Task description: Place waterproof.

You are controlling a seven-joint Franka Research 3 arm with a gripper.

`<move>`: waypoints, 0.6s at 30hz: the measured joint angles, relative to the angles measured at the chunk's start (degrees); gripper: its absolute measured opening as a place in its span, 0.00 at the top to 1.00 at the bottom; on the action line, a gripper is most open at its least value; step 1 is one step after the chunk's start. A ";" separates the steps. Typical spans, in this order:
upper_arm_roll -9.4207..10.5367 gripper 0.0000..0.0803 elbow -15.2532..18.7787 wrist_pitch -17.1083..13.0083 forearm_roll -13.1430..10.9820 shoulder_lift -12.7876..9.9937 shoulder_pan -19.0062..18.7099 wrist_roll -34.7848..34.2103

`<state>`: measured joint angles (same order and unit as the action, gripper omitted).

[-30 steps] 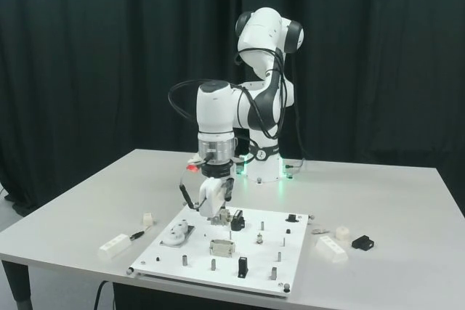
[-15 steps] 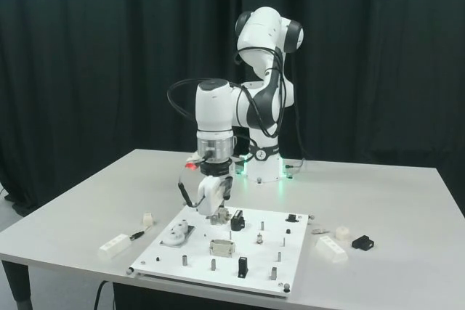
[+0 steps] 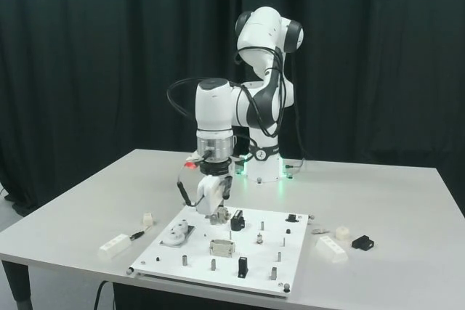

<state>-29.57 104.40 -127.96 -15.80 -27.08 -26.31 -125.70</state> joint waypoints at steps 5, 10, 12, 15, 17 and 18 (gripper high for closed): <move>0.03 0.61 -0.23 0.00 -0.49 0.00 -0.85 -0.47; 0.07 0.61 -0.69 0.00 -1.89 -0.02 -2.55 -0.95; 0.08 0.61 -0.89 0.00 -2.44 -0.07 -3.38 -1.32; 0.08 0.61 -1.20 -0.01 -3.13 -0.19 -4.78 -1.98; 0.08 0.61 -1.41 -0.05 -3.61 -0.32 -5.75 -2.53; 0.08 0.61 -1.53 -0.07 -3.84 -0.40 -6.25 -2.74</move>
<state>-29.49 102.87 -128.03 -19.63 -27.48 -32.56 -128.44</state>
